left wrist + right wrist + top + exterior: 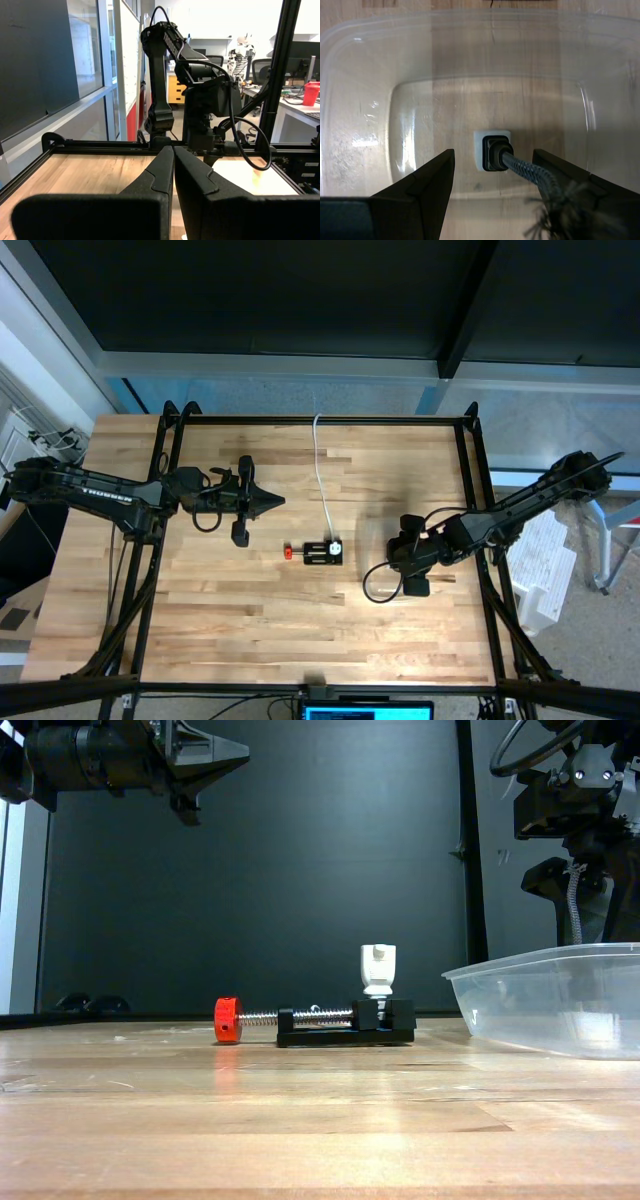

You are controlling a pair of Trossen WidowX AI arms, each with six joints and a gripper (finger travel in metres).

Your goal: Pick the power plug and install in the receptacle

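Two arms reach over the counter, and only the right one is near the work. The right end effector hangs over a clear plastic tray, its fingers spread wide and holding nothing, one on either side of the power plug lying on the tray floor below. The plug is a small black body seated against a pale block, with a braided cable trailing away from it; whether block and plug are joined I cannot tell. It looks light and rigid, probably smooth enough to slip or twist in a loose pinch, and the limp cable will likely drag on it once lifted. I would grip the black body across its flat sides, close to where the cable enters, and leave the cable itself alone, since it would only bend. The tray walls stand well apart from the plug, so the fingers should have room to descend. The receptacle sits well away at mid-counter, a white socket upright on a black clamp block with a red knob and a white cable running off behind it. The left end effector is held high off to its own side, pinched closed on nothing.
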